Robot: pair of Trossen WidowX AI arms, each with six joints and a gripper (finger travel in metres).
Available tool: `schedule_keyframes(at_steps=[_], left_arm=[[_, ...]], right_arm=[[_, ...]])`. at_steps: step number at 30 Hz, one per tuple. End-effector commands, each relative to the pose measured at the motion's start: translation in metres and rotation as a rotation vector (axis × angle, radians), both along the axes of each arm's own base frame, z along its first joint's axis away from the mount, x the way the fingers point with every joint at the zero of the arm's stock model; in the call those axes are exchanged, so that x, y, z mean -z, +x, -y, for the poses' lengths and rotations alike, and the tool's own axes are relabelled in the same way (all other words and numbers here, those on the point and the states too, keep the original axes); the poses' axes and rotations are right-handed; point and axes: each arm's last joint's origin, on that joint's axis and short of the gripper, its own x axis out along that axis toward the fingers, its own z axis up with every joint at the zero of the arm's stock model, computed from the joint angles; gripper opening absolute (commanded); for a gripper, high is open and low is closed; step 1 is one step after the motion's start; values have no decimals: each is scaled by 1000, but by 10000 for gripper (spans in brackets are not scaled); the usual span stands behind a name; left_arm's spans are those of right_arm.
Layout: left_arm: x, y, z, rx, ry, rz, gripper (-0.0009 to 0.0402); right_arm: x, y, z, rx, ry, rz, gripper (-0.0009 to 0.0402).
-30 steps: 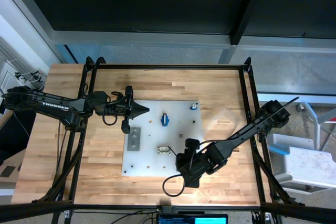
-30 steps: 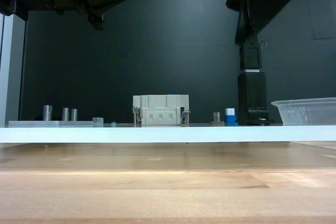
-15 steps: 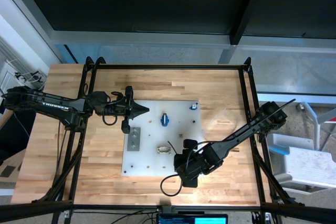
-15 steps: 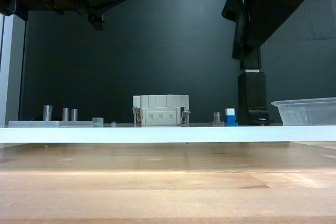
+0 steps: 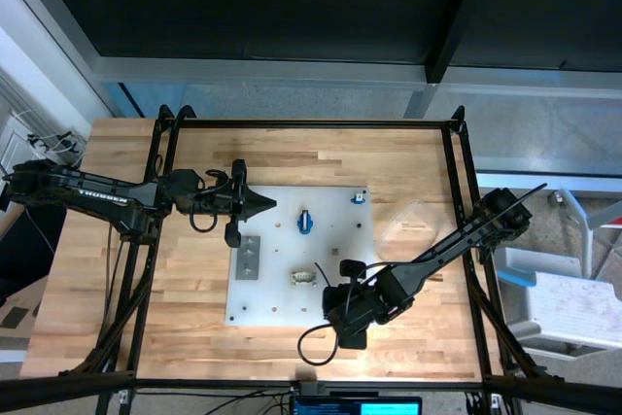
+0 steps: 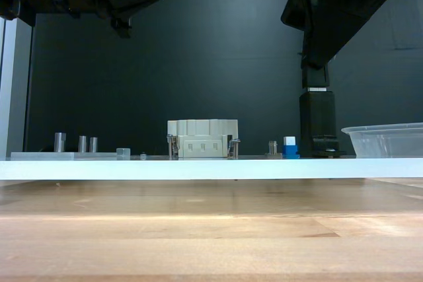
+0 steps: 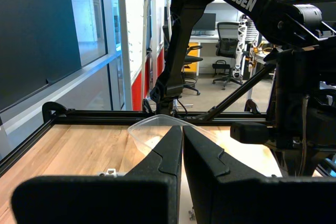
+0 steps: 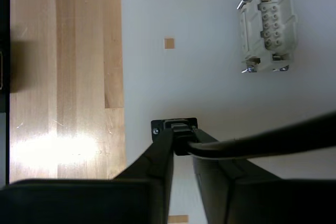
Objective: Remove the USB connector from the USB hub and place in the container
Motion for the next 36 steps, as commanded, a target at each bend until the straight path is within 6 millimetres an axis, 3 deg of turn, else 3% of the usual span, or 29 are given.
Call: schedule_keyframes(at_steps=[1, 26, 36], left_arm=[[0, 0, 0, 0, 0, 0, 1], [0, 0, 0, 0, 0, 0, 1], [0, 0, 0, 0, 0, 0, 1]], right_arm=[[0, 0, 0, 3, -6, -1, -4], [-3, 0, 3, -12, 6, -36, 0], [-8, 13, 0, -63, -50, -85, 0]])
